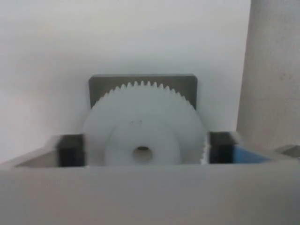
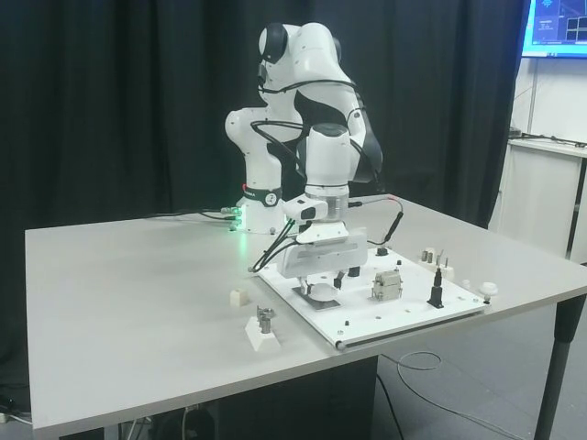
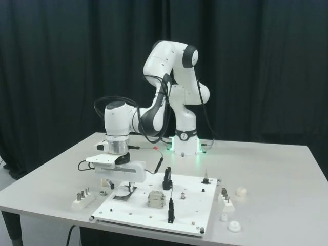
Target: Insert large gear.
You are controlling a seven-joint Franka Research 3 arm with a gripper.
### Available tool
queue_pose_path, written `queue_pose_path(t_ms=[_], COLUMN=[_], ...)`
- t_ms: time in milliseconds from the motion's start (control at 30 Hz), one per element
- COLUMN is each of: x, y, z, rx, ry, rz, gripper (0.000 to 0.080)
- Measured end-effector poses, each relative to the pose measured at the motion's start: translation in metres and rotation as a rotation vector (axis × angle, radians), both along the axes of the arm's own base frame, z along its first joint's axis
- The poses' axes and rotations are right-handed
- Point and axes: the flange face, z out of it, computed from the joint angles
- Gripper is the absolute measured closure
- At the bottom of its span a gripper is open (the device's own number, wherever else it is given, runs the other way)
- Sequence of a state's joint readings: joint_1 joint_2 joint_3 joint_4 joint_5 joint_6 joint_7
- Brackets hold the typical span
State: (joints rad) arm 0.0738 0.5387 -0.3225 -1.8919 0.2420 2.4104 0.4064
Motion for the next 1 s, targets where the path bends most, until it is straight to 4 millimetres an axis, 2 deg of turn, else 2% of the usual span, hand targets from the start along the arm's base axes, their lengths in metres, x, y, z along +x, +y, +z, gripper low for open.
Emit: queue_pose_path(t_ms=[267,300,700,1000], x=[0.002,0.002,0.003,0.004], y=[-0.001,-0.001,0.006,0.019], z=[0.004,0.005,0.022,0.026], rx=[-0.001,-0.001,0.022,0.029], ry=[-0.007,-0.007,0.000,0.008], rz=[0.000,0.000,-0.073,-0.095], gripper=[0.0257,0.0016,0.0003,0.0003])
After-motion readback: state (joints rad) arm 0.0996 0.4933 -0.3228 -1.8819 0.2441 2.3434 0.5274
